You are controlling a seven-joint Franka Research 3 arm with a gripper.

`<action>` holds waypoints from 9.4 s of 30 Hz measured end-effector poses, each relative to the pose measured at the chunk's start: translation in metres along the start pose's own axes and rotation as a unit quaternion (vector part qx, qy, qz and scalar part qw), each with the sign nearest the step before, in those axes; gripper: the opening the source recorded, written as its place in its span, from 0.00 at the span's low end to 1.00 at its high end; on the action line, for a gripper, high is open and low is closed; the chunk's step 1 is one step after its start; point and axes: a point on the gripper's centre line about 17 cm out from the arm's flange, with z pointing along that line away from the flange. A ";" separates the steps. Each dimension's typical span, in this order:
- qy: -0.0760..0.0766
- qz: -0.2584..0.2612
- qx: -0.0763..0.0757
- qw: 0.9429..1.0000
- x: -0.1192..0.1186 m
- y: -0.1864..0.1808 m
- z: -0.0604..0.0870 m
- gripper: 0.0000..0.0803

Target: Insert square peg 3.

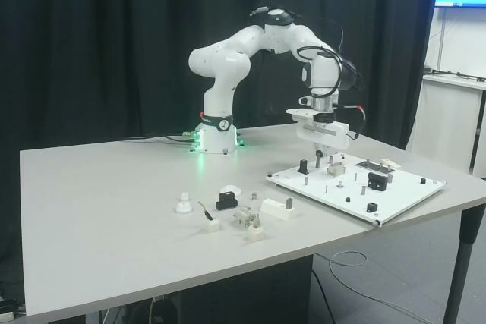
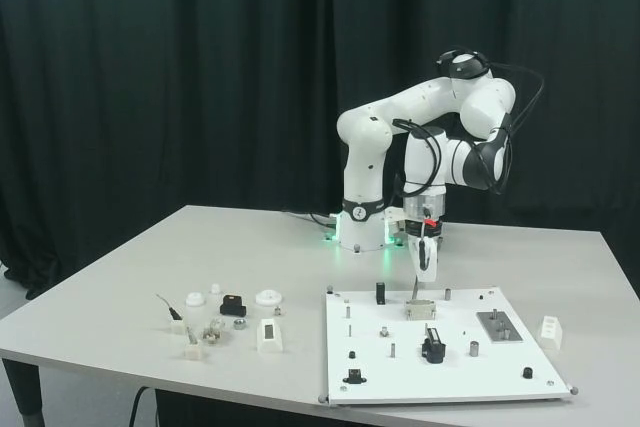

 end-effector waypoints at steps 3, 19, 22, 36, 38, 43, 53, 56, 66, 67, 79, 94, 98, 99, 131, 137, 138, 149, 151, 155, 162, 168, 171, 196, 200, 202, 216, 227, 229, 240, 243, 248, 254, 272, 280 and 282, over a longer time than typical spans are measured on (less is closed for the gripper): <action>0.000 -0.004 0.000 1.000 0.000 0.000 0.000 0.14; -0.007 -0.016 -0.004 1.000 0.004 0.001 0.000 0.14; -0.011 -0.013 -0.003 1.000 0.003 0.000 0.000 0.14; -0.022 -0.006 -0.005 1.000 0.000 0.000 0.000 0.14; -0.023 -0.006 -0.005 1.000 0.000 0.000 0.000 0.14; -0.023 -0.006 -0.005 1.000 0.000 0.000 0.000 0.14; -0.024 -0.004 -0.005 1.000 0.001 0.000 0.000 0.14; -0.025 -0.003 -0.004 1.000 0.001 0.000 0.000 0.14; -0.026 0.020 -0.003 0.999 0.002 0.000 0.000 0.14; -0.026 0.023 -0.003 0.999 0.003 0.000 0.000 0.14; -0.024 0.050 -0.002 0.998 0.006 0.000 -0.001 0.14; -0.025 0.053 -0.003 0.998 0.004 0.000 -0.001 0.14; -0.026 0.051 -0.004 0.998 0.002 0.000 -0.001 0.14; -0.026 0.050 -0.004 0.998 0.001 0.000 -0.001 0.14; -0.052 0.063 -0.013 0.997 0.007 0.001 -0.001 0.14; -0.060 0.072 -0.017 0.995 0.008 0.001 -0.001 0.14; -0.061 0.073 -0.017 0.995 0.008 0.001 -0.002 0.14; -0.065 0.057 -0.016 0.996 0.006 0.001 -0.002 0.14; -0.066 0.054 -0.016 0.996 0.006 0.001 -0.002 0.14; -0.068 0.051 -0.015 0.996 0.005 0.000 -0.002 0.14; -0.071 0.046 -0.013 0.996 0.003 -0.001 -0.002 0.14; -0.071 0.043 -0.013 0.996 0.003 0.000 -0.002 0.14; -0.071 0.042 -0.013 0.997 0.003 -0.001 -0.001 0.14; -0.070 -0.013 -0.010 0.997 0.004 0.000 -0.001 0.14; -0.070 -0.027 -0.010 0.997 0.004 0.001 -0.001 0.14; -0.070 -0.037 -0.010 0.997 0.004 0.001 -0.001 0.14; -0.063 -0.116 -0.007 0.991 0.005 0.002 -0.002 0.14; -0.059 -0.138 -0.004 0.989 0.005 0.001 -0.001 0.14; -0.059 -0.139 -0.004 0.989 0.005 0.001 -0.001 0.14; -0.059 -0.113 -0.005 0.992 0.005 0.001 -0.001 0.14; -0.059 -0.100 -0.006 0.993 0.004 0.001 -0.001 0.14; -0.059 -0.081 -0.006 0.995 0.003 0.001 -0.001 0.14; -0.058 -0.056 -0.006 0.997 0.003 0.000 -0.001 0.14; -0.059 -0.001 -0.006 0.998 0.003 -0.001 -0.001 0.14; -0.057 0.021 -0.006 0.998 0.003 -0.001 -0.001 0.14; -0.057 0.027 -0.006 0.998 0.003 -0.002 -0.001 0.14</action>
